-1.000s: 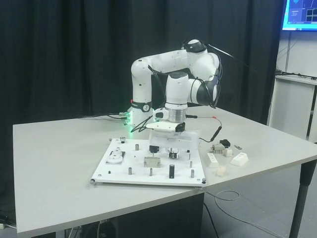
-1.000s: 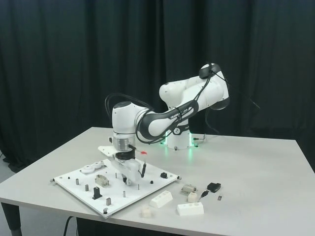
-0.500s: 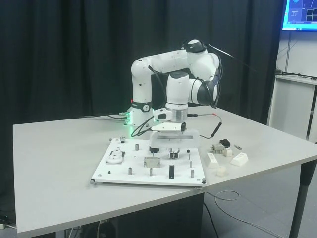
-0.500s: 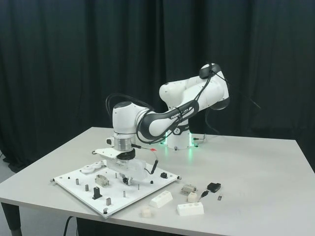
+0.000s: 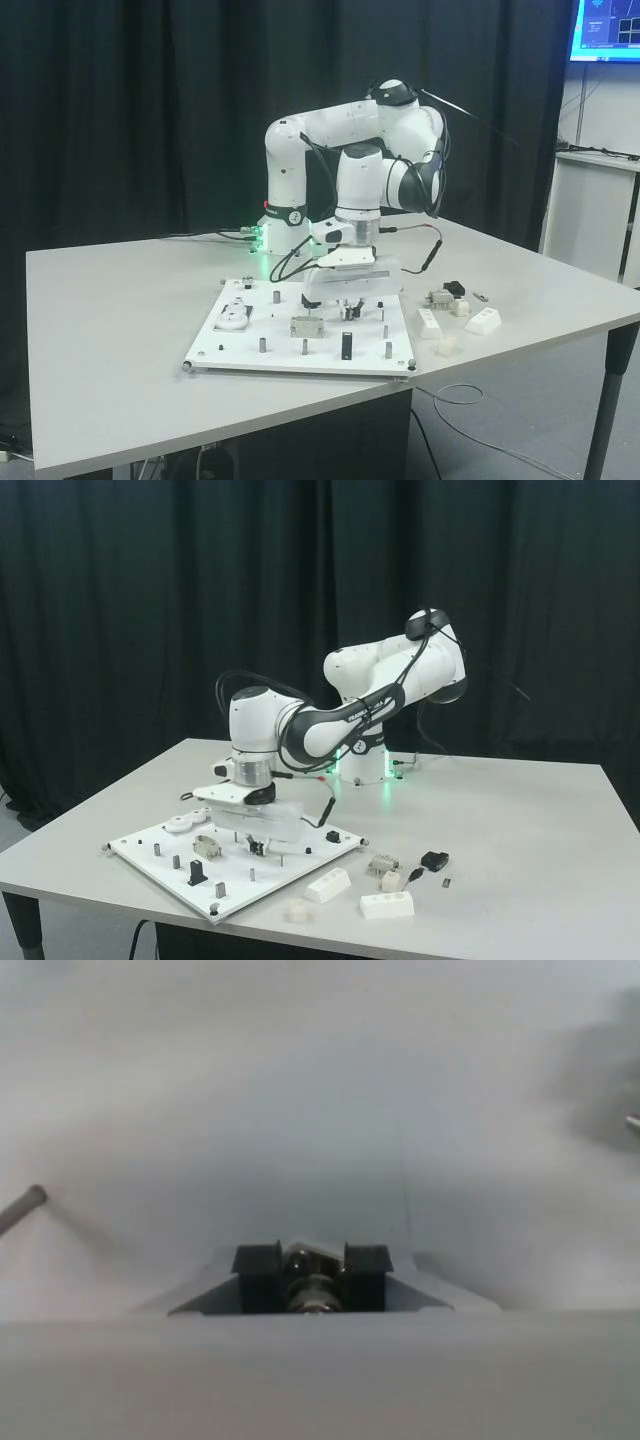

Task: Remove BNC.

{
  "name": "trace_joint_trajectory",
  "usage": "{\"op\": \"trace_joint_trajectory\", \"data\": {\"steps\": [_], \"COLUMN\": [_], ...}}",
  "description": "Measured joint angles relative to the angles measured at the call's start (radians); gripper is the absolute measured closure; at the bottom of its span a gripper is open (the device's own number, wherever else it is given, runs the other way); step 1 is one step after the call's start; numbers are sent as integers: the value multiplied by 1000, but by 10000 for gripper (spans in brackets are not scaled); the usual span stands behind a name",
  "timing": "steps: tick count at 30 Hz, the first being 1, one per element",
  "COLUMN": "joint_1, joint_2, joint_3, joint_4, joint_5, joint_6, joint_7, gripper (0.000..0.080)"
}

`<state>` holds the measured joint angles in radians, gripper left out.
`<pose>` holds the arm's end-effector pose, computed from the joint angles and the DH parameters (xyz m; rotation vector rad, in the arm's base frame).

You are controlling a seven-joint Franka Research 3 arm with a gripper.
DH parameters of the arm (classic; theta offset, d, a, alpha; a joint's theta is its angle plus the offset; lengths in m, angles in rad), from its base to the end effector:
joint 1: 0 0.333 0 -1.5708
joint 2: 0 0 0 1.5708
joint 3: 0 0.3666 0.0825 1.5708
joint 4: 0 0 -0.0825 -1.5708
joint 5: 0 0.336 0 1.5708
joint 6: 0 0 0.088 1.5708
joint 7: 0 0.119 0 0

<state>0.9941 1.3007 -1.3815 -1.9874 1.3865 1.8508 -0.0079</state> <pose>0.5723 -0.0333 0.2192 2.8003 -1.4102 -0.0004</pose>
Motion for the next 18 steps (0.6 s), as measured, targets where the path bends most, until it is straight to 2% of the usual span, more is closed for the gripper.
{"op": "trace_joint_trajectory", "data": {"steps": [18], "joint_1": [8], "joint_2": [0], "joint_3": [-1], "joint_4": [0], "joint_5": [-12], "joint_6": [5], "joint_7": [-267], "gripper": [672]}}
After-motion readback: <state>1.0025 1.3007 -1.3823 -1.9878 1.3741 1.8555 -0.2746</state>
